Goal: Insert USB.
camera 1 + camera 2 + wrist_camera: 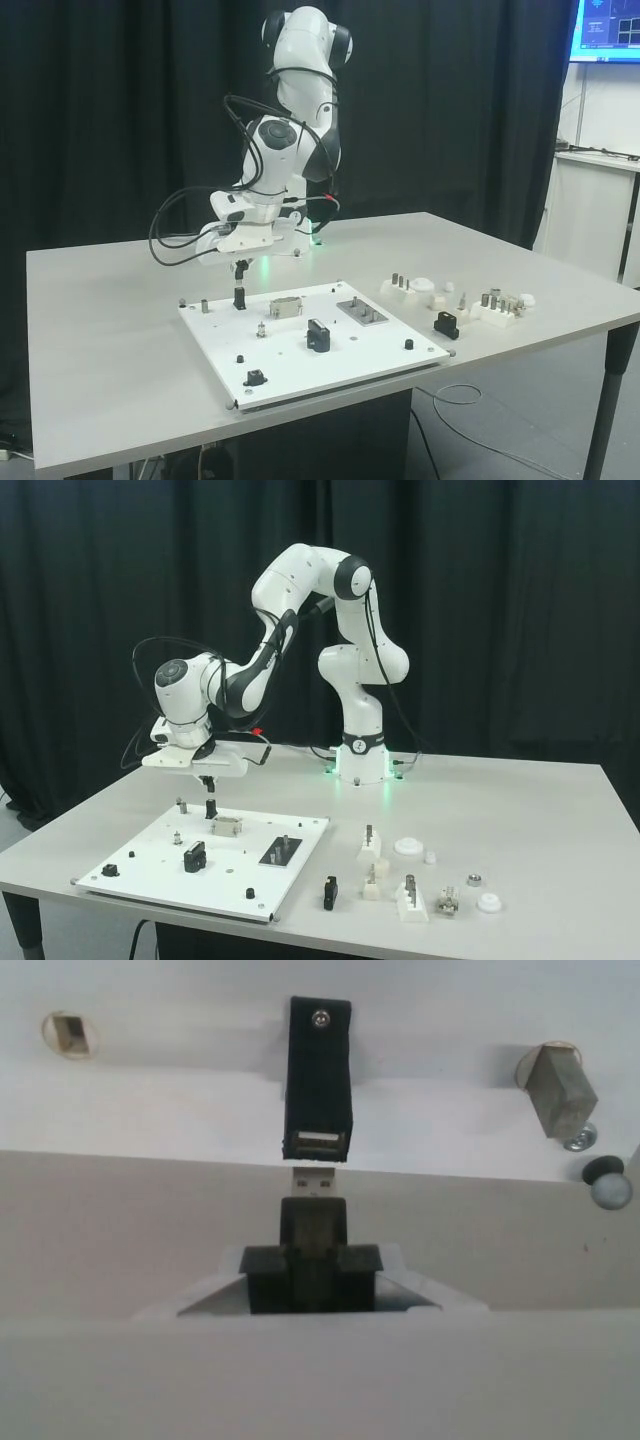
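Hole at far left of white board, pincer clamped on USB plug, plug held just short of black socket and lined up with it, grey block at right, all over grey tabletop.

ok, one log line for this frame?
phase: pre-insert | fingers: shut on USB plug | plug: lined up with black socket, not in yet

A grey table bears a white board; black curtains hang behind. White parts holders sit beside the board.
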Tool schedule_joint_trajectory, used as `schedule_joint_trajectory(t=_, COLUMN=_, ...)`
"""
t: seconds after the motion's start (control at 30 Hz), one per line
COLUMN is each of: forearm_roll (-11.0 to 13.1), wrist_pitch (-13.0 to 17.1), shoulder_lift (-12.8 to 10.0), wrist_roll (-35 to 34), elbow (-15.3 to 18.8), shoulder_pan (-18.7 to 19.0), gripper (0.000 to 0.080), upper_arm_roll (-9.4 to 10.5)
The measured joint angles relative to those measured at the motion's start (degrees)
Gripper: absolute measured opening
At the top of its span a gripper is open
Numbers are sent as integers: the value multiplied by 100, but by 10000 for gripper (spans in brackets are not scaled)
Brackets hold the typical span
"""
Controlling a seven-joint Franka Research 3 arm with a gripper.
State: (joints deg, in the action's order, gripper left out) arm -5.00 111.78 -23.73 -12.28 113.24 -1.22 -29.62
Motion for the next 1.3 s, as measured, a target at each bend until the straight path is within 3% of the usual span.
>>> schedule_joint_trajectory(t=1.3, forearm_roll=8, wrist_pitch=225, shoulder_lift=-1, wrist_roll=-34, elbow=53, shoulder_pan=0, gripper=93, upper_arm_roll=12)
